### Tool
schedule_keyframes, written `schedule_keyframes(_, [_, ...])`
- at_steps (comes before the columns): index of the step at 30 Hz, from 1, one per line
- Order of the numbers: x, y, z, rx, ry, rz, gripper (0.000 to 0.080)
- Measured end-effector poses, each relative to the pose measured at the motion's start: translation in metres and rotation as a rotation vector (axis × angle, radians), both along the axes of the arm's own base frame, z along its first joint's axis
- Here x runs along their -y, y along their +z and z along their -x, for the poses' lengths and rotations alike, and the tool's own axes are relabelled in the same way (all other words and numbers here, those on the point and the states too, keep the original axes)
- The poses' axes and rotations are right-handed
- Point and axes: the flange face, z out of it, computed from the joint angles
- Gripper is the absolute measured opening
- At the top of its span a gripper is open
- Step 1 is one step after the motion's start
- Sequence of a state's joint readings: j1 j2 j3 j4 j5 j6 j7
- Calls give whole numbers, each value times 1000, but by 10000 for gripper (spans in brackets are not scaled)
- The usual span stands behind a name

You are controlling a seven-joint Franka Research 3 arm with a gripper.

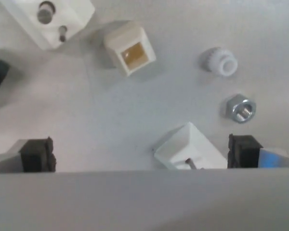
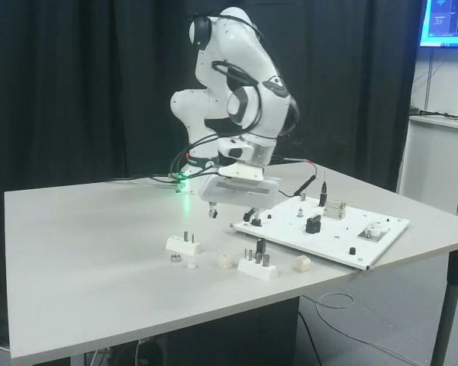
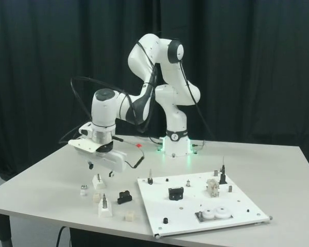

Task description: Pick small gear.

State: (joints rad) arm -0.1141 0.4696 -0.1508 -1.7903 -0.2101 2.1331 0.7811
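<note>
A: Hovering above the grey table (image 2: 76, 229), white arm's two-fingered gripper (image 1: 140, 153) spread wide, black fingertips (image 1: 37, 155) well apart, gripping nothing.

B: Lying flat on the table, small white toothed plastic gear (image 1: 218, 61), in the wrist view just beside a grey metal hex nut (image 1: 241, 108), not touching it. Sitting outside the span of the fingers.

A: Showing in the first room view near the table's front edge, gear (image 2: 191, 264) and nut (image 2: 175, 258), just in front of a white block with two upright pins (image 2: 183, 243).

B: Standing between the fingertips in the wrist view, corner of that white block (image 1: 190, 150). Lying farther off, a small white cube with a square recess (image 1: 130, 48).

A: Resting to the right, flat white assembly board (image 2: 320, 229) carrying small black and grey fittings; gripper hanging left of it, well above the loose parts.
</note>
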Motion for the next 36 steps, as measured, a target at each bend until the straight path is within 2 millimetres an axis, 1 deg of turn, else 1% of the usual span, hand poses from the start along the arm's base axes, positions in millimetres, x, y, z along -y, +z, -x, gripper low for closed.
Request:
schedule_keyframes(7, [27, -12, 13, 54, 23, -41, 800])
schedule_keyframes(18, [67, -30, 39, 135, 67, -102, 800])
schedule_keyframes(26, [85, -43, 52, 187, 111, -151, 800])
schedule_keyframes(31, [92, -52, 54, 213, 115, -163, 800])
schedule_keyframes(36, [95, -63, 53, 234, 120, -155, 800])
